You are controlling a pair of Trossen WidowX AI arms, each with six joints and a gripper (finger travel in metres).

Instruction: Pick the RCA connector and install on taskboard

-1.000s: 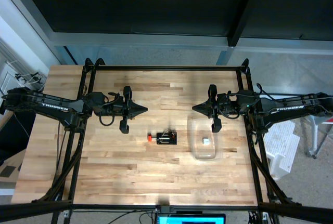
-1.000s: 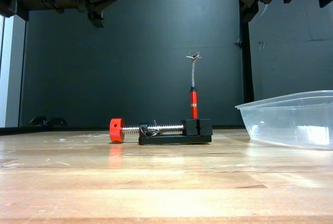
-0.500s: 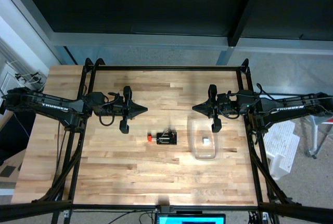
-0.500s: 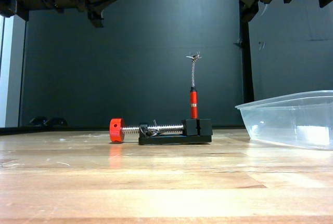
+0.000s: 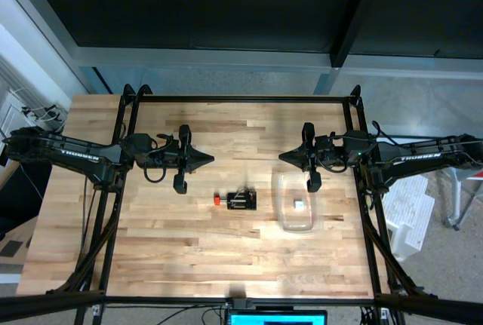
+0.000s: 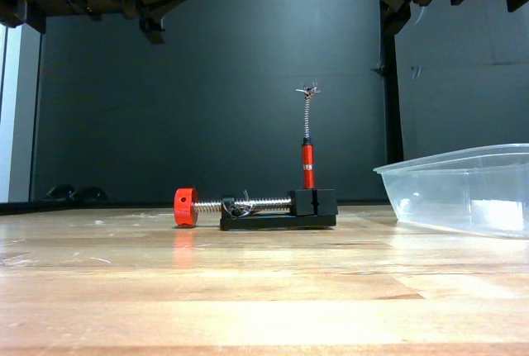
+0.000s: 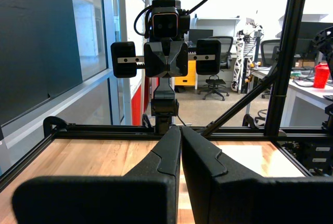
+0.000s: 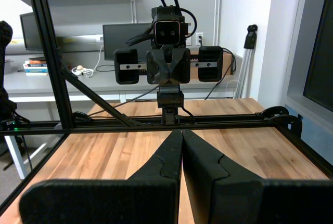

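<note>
The red connector (image 6: 307,156) stands upright on the black vise (image 6: 281,209), its braided cable (image 6: 307,116) rising freely above it with nothing holding it. From above, the vise (image 5: 243,201) with its red knob (image 5: 216,200) sits mid-table. My left gripper (image 5: 212,159) hangs high over the table left of the vise, its fingers shut and empty (image 7: 180,130). My right gripper (image 5: 281,157) hangs high on the right, behind the tray, also shut on nothing (image 8: 182,131). Both grippers are far above the connector in the low view.
A clear plastic tray (image 5: 287,223) lies right of the vise, with a white block (image 5: 299,204) in it and no cable rising from it (image 6: 463,182). A black frame rail (image 5: 241,99) runs along the table's far edge.
</note>
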